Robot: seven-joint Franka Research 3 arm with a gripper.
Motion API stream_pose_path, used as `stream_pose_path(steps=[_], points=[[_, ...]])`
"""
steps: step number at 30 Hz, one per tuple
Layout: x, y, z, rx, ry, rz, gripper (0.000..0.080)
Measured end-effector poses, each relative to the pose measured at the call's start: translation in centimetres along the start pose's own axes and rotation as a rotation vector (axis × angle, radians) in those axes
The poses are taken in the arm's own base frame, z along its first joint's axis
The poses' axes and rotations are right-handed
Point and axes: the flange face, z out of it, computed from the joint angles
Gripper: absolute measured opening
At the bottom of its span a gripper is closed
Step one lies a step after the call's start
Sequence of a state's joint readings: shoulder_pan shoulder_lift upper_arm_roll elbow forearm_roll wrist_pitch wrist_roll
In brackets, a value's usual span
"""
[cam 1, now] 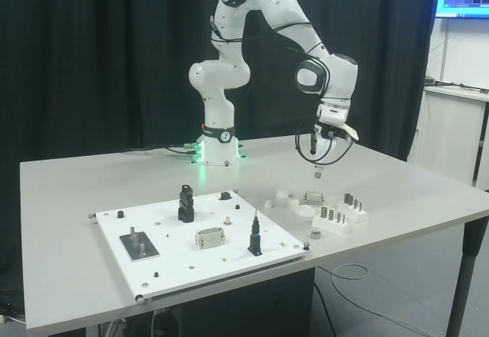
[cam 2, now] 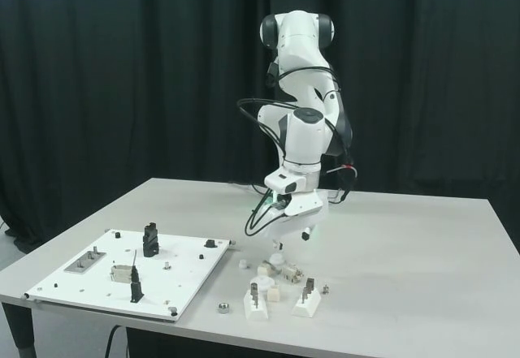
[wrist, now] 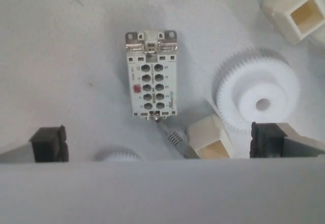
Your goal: Pick waterproof.
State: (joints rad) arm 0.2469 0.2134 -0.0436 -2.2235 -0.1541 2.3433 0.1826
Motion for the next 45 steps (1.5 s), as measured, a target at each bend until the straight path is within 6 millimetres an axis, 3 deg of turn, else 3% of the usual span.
stream_pose_path(steps=[45], points=[[-0.05, 0.24, -0.86, -0.017, 0.003, -0.012, 0.08]])
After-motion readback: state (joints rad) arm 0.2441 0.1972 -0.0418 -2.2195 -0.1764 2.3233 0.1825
